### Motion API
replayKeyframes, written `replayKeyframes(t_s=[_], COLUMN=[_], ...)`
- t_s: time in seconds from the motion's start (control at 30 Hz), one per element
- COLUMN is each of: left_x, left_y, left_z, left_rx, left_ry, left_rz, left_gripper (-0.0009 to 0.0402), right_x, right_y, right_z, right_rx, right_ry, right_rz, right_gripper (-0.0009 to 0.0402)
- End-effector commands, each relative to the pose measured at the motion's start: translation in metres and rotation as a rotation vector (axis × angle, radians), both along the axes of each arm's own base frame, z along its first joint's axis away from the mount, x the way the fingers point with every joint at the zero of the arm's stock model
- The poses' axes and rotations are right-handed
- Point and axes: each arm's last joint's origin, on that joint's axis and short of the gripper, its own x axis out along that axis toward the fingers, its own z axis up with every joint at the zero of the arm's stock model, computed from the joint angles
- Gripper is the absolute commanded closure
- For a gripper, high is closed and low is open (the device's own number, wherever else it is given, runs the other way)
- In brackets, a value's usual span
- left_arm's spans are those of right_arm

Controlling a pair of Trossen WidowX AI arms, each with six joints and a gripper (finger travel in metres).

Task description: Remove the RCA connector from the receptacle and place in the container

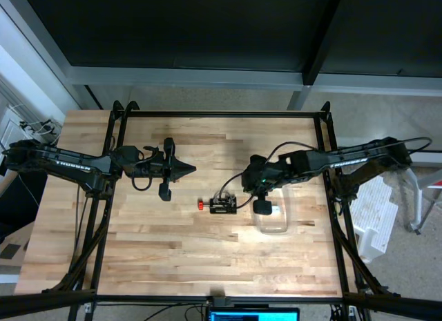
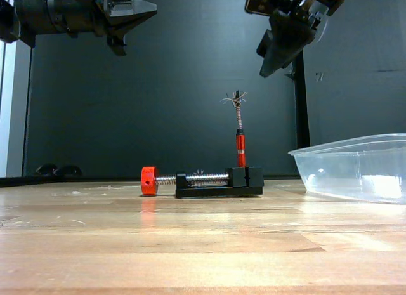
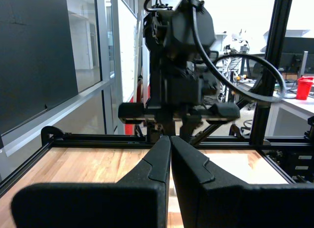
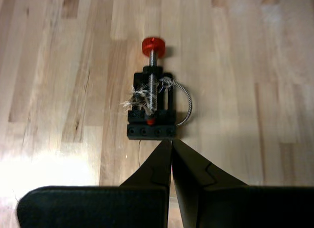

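The receptacle [image 1: 222,206] is a small black vise with a red knob, lying on the wooden table [image 1: 173,252]; it also shows in the low view [image 2: 219,181] and the right wrist view [image 4: 151,110]. The RCA connector [image 2: 240,149] stands upright in it, a red plug [image 4: 150,121] with a silvery cable frayed at the top. The clear container [image 1: 280,223] [image 2: 355,168] sits just right of it. My right gripper [image 1: 246,190] [image 2: 264,72] [image 4: 171,142] hangs shut above the vise's jaw end, apart from the connector. My left gripper [image 1: 188,169] [image 2: 152,13] [image 3: 170,139] hovers shut, high to the left.
A black metal frame [image 1: 221,114] borders the table on all sides. Bare wood lies in front of the vise and container. A screen edge [image 1: 252,313] sits at the near edge.
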Motion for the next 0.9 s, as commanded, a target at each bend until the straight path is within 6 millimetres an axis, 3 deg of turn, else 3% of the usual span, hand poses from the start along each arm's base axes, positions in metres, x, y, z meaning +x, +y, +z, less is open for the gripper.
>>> replayKeyframes(t_s=[0.03, 0.47, 0.67, 0.9], left_x=[0.000, 0.000, 0.000, 0.000], left_y=[0.000, 0.000, 0.000, 0.000], left_z=[0.000, 0.000, 0.000, 0.000], left_rx=[0.000, 0.000, 0.000, 0.000], left_ry=[0.000, 0.000, 0.000, 0.000], left_rz=[0.000, 0.000, 0.000, 0.000], left_gripper=[0.0393, 0.0393, 0.0393, 0.0393], right_x=[0.008, 0.035, 0.044, 0.049], right_y=[0.006, 0.016, 0.018, 0.019], right_z=[-0.007, -0.039, -0.051, -0.052], right_rx=[-0.046, -0.051, -0.044, -0.047], right_ry=[0.026, 0.127, 0.134, 0.093], right_rz=[-0.006, -0.037, -0.055, -0.078], right_gripper=[0.0372, 0.0203, 0.0182, 0.0181])
